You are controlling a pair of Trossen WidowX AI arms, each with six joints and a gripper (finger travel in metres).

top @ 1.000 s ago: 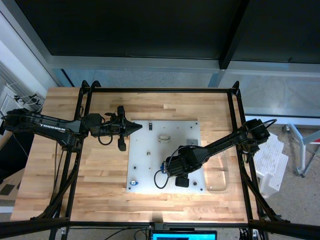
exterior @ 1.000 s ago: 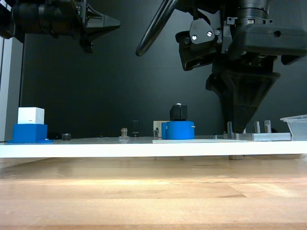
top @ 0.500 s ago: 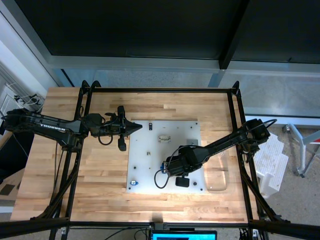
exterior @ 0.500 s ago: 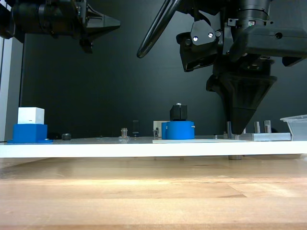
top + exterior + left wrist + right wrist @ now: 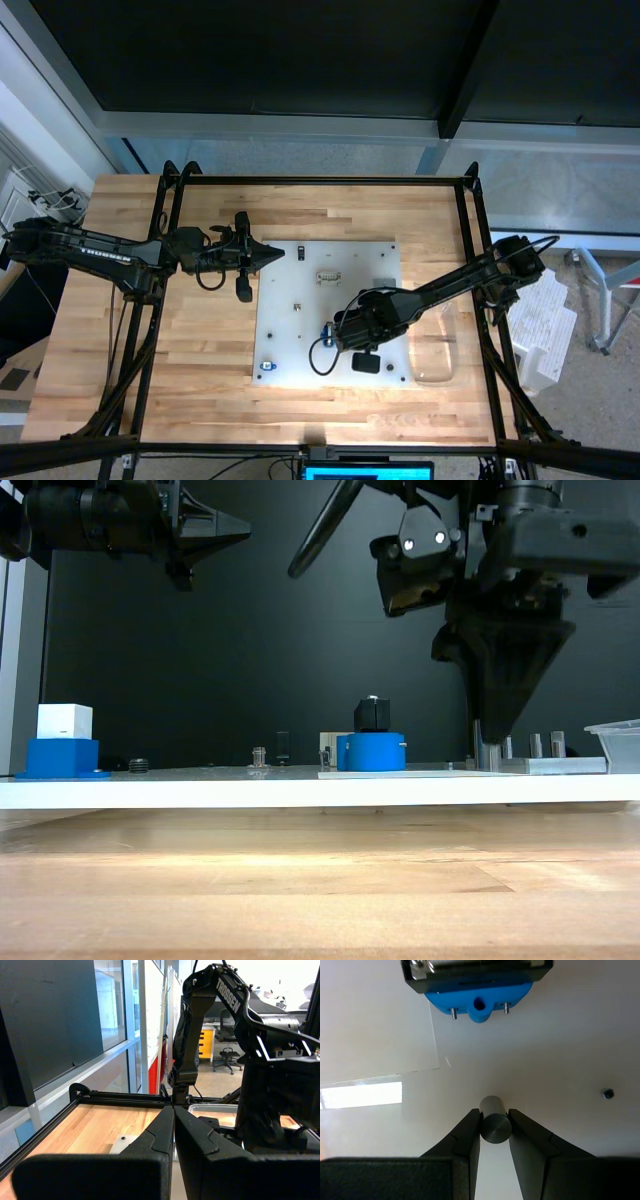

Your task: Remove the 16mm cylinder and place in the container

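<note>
Grey metal, seen end-on in the right wrist view, the 16mm cylinder [image 5: 495, 1122] stands upright over the white board [image 5: 570, 1050], and the two black fingers [image 5: 470, 1130] of the right gripper [image 5: 494, 1113] press against its opposite sides, so this gripper is clamped on it. A blue connector piece [image 5: 477, 1000] sits on the board a little beyond the rod, apart from it. In the low view the right gripper points straight down with the rod showing at its tip, the rod's lower end about level with the board's top face; whether it has cleared its hole I cannot tell. The container [image 5: 615, 742], a clear shallow tray, lies off the board's right edge on the wooden table [image 5: 200, 330], well apart from the held rod. The left gripper [image 5: 174, 1110] hangs high above the table near the board's far left corner, level and pointing inward, its two fingers pressed together with nothing between them
</note>
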